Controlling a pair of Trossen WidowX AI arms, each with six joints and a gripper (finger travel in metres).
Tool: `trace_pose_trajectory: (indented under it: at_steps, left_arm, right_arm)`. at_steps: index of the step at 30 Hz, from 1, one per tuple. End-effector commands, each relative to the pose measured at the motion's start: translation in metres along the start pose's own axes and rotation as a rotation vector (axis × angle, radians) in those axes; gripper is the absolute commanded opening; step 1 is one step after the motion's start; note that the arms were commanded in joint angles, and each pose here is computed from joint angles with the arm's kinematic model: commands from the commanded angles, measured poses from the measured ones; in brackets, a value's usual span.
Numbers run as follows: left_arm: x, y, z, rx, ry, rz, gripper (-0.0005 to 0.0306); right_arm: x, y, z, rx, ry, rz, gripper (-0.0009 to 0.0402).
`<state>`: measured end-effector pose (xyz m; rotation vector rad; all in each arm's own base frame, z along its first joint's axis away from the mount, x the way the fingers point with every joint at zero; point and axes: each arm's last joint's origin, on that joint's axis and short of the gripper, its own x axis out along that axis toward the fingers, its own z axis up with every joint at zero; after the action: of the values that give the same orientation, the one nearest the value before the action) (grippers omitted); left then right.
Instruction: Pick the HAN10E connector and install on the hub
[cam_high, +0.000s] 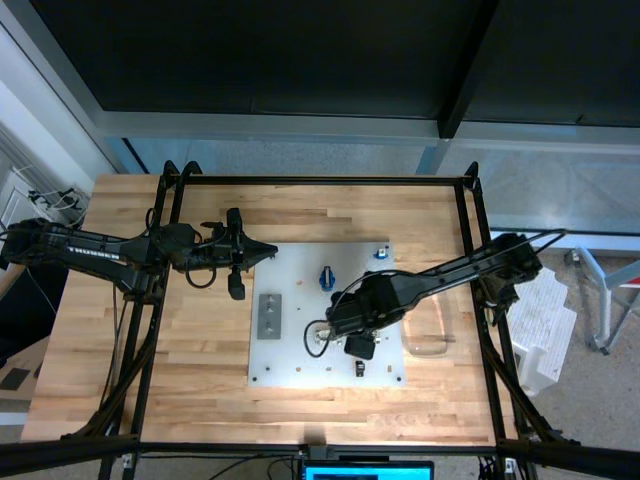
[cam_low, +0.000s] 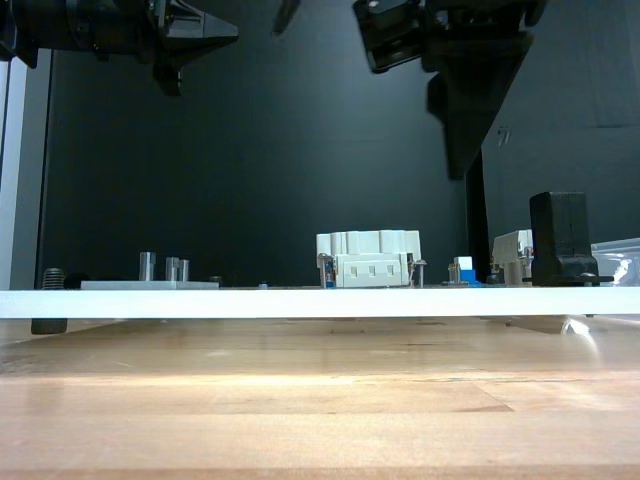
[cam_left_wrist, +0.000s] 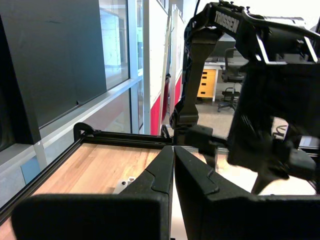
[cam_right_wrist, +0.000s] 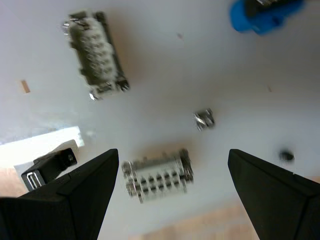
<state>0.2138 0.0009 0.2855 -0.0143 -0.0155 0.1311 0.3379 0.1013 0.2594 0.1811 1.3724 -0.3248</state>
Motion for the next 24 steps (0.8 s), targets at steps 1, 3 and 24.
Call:
trace_pose_trajectory:
  at_steps: [1, 3, 24]
  left_arm:
    - [0.000, 0.000, 0.000, 0.000, 0.000, 0.000, 0.0001]
    - [0.000, 0.000, 0.000, 0.000, 0.000, 0.000, 0.0001]
    - [0.000, 0.000, 0.000, 0.001, 0.002, 0.000, 0.0001]
  right_arm:
    - [-0.004, -0.006, -0.009, 0.116, 0.010, -0.006, 0.0307]
    - [-0.005, -0.010, -0.013, 0.197, 0.012, -0.009, 0.0307]
    - [-0.008, -0.013, -0.021, 0.927, 0.081, -0.011, 0.0307]
